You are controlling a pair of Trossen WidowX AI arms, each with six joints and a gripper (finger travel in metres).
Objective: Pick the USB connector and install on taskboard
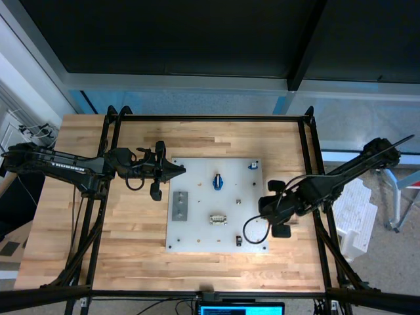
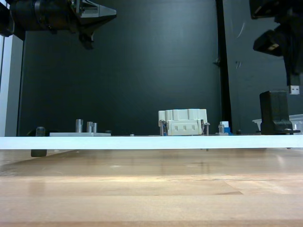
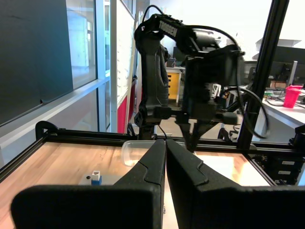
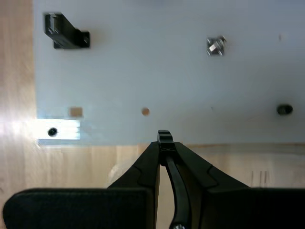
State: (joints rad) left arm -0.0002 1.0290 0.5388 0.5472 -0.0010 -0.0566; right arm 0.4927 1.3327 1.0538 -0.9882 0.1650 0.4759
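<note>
The USB connector (image 4: 164, 137) is a small black plug pinched between the fingers of my right gripper (image 4: 164, 145), which is shut on it; its cable (image 1: 252, 226) loops down behind. That gripper (image 1: 266, 207) hovers just off the right edge of the white taskboard (image 1: 197, 230). From table height the plug (image 2: 294, 89) hangs above the black socket (image 2: 273, 112), apart from it. In the right wrist view the socket (image 4: 64, 32) stands on the taskboard (image 4: 143, 71). My left gripper (image 1: 178, 170) is raised over the board's left edge, shut and empty (image 3: 165, 147).
On the board stand a grey block (image 1: 179, 205), a blue part (image 1: 218, 182), a silver connector (image 1: 218, 219) and a small blue-and-white cube (image 1: 251, 165). A clear tray (image 3: 136, 150) lies beyond the board. Black frame posts (image 1: 315, 170) border the wooden table.
</note>
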